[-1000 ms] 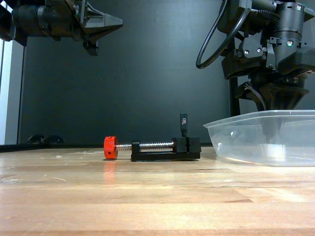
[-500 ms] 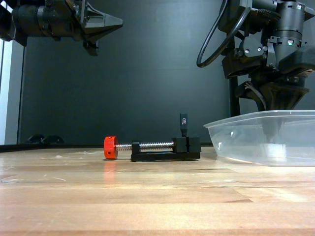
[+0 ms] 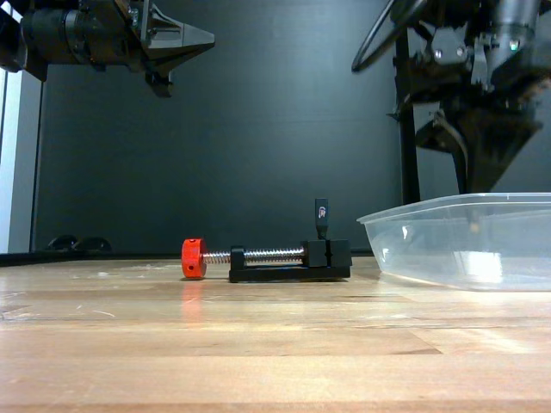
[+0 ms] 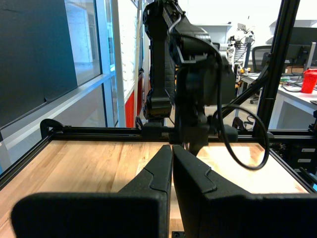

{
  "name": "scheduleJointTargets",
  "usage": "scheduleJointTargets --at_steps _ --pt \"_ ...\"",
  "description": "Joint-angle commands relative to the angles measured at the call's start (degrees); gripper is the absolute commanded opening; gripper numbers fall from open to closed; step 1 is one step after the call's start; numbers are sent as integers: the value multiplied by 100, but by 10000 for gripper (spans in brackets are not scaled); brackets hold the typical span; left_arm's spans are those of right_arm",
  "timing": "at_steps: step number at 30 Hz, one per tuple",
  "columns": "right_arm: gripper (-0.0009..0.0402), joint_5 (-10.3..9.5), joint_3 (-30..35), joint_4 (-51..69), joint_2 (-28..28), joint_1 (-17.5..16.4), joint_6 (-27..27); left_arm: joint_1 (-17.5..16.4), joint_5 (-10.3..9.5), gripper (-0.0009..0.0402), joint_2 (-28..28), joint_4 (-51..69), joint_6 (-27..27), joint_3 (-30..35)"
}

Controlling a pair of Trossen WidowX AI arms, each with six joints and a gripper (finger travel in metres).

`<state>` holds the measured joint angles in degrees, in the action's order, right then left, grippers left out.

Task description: Pick the USB-C connector and install on taskboard

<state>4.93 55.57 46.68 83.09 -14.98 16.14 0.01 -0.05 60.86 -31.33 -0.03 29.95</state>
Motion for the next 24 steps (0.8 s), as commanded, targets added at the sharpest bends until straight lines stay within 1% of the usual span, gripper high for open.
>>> scheduleJointTargets --at_steps 1,7,11,24 --pt "0 2 225 275 -166 4 -2 0 2 0 0 0 0 0" --pt "0 2 577 697 -391 7 0 -2 2 0 0 -2 0 0" --pt "0 4 741 861 -415 9 4 0 2 0 0 -2 0 0" --pt "0 11 767 892 -420 28 42 -2 2 0 0 -2 0 0"
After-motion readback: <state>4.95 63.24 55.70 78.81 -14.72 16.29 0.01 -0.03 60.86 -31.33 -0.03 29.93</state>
